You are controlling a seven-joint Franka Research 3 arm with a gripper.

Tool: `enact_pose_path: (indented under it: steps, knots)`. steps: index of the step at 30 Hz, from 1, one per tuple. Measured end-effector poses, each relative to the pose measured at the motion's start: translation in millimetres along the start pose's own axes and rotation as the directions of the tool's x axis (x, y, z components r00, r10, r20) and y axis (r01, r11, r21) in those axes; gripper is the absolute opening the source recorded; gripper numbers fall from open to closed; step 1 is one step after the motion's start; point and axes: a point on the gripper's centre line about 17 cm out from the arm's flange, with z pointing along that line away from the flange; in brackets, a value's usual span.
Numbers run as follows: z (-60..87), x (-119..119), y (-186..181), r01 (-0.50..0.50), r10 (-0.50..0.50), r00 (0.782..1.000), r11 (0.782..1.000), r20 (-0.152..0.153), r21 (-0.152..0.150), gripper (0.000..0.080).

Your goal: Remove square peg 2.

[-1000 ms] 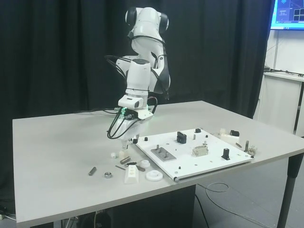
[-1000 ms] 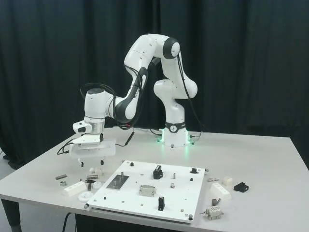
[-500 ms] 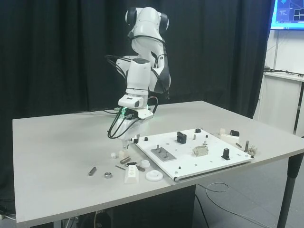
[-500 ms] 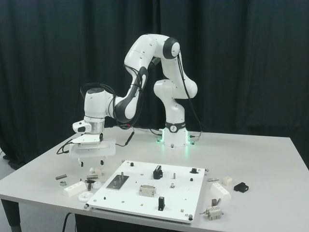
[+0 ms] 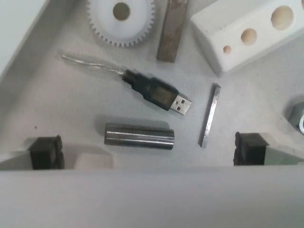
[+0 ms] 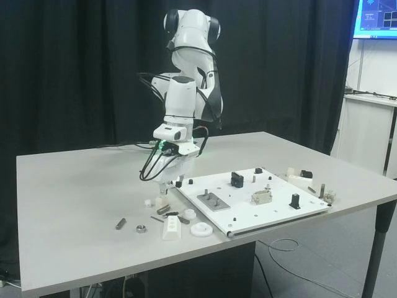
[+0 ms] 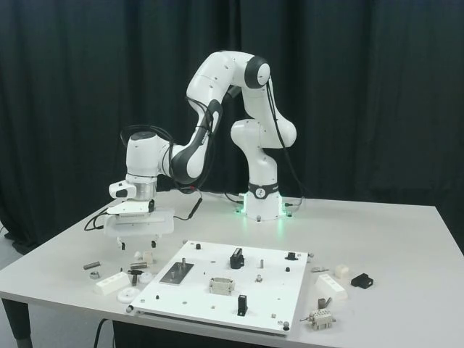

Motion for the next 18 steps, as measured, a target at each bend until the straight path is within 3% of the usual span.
enact_pose_path:
  steps: [8, 18]
  knots:
    - [0.0, 1.8, -0.9, -0.013, 0.013, 1.0, 1.0, -0.006, 0.003, 0.08]
    - [-5.0, 20.9, -8.7, -0.073, 0.073, 0.997, 0.997, -0.037, 0.015, 0.08]
